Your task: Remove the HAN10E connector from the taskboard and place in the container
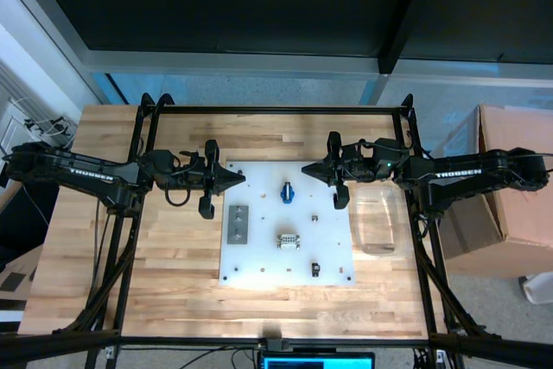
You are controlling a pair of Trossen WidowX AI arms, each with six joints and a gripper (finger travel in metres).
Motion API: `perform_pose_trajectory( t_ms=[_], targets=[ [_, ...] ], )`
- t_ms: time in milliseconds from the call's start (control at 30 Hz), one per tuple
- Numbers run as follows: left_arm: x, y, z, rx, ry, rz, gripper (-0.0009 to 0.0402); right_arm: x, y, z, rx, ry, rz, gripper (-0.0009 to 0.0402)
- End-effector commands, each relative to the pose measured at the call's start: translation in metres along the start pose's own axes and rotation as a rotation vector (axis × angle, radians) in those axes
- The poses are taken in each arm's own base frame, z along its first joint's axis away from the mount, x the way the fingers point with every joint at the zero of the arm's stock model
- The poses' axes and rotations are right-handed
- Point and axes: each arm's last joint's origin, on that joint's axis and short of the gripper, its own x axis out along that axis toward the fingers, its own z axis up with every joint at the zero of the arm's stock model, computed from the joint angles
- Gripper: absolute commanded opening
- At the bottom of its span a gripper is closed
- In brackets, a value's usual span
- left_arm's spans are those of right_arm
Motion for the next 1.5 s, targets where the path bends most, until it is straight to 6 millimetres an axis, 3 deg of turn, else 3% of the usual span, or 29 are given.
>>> perform_pose_trajectory(
  t_ms=[33, 1167, 1500],
  targets=[
    [0.0, 0.0, 0.0, 0.0, 0.0, 0.0, 0.0, 0.0, 0.0, 0.0, 0.0, 0.001, 0.0, 0.0],
    [0.0, 0.0, 0.0, 0.0, 0.0, 0.0, 0.0, 0.0, 0.001, -0.001, 0.033, 0.012, 0.001, 0.0],
    [0.0, 0.0, 0.0, 0.0, 0.0, 0.0, 0.0, 0.009, 0.025, 0.011, 0.049, 0.316, -0.005, 0.0]
  ],
)
